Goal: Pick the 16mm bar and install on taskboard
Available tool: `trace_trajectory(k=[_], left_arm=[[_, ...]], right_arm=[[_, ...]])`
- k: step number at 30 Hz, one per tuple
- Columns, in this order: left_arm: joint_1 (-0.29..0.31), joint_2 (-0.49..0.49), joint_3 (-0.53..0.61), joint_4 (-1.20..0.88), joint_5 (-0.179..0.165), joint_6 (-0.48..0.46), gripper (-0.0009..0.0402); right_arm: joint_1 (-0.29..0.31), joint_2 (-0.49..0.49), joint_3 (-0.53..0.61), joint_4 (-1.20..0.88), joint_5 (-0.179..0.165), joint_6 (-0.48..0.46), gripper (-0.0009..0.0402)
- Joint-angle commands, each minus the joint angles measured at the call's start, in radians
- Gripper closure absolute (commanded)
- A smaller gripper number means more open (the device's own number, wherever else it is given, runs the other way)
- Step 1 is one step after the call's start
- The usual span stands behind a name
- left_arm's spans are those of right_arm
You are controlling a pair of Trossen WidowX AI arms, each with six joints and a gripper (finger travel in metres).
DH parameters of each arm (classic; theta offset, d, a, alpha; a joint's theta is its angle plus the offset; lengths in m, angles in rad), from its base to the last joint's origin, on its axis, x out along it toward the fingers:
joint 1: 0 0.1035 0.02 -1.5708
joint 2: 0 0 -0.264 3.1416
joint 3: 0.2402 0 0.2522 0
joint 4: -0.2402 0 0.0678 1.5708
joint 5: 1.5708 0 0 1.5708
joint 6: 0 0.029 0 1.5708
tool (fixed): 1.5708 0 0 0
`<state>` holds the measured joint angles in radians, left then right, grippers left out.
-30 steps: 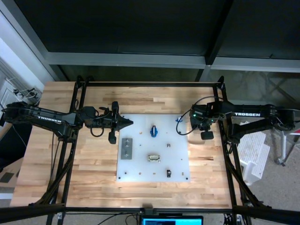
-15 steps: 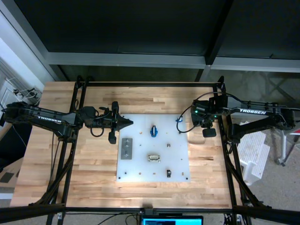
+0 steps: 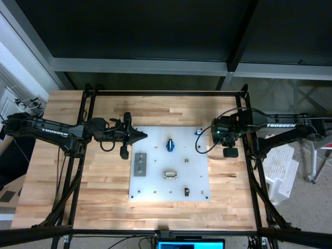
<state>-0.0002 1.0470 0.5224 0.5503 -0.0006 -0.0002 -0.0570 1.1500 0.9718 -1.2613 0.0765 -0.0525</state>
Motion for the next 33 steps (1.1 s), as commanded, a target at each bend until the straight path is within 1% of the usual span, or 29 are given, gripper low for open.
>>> trace_trajectory(k=[1, 4, 8, 16, 24, 33], left_arm=[[0.000, 0.000, 0.000, 0.000, 0.000, 0.000, 0.0393], [0.000, 0.000, 0.000, 0.000, 0.000, 0.000, 0.0393], [0.000, 0.000, 0.000, 0.000, 0.000, 0.000, 0.0393], [0.000, 0.000, 0.000, 0.000, 0.000, 0.000, 0.0393], [0.000, 0.000, 0.000, 0.000, 0.000, 0.000, 0.0393], [0.000, 0.000, 0.000, 0.000, 0.000, 0.000, 0.0393]], right_arm=[[0.052, 0.008, 0.000, 0.005, 0.001, 0.085, 0.0393], [0.105, 0.019, 0.003, 0.016, 0.000, 0.169, 0.0393], [0.174, 0.049, 0.034, 0.017, 0.001, 0.252, 0.0393], [0.280, 0.157, 0.125, 0.015, 0.001, 0.354, 0.0393], [0.385, 0.268, 0.217, 0.017, 0.002, 0.417, 0.0393], [0.491, 0.359, 0.266, 0.039, 0.003, 0.521, 0.0393]])
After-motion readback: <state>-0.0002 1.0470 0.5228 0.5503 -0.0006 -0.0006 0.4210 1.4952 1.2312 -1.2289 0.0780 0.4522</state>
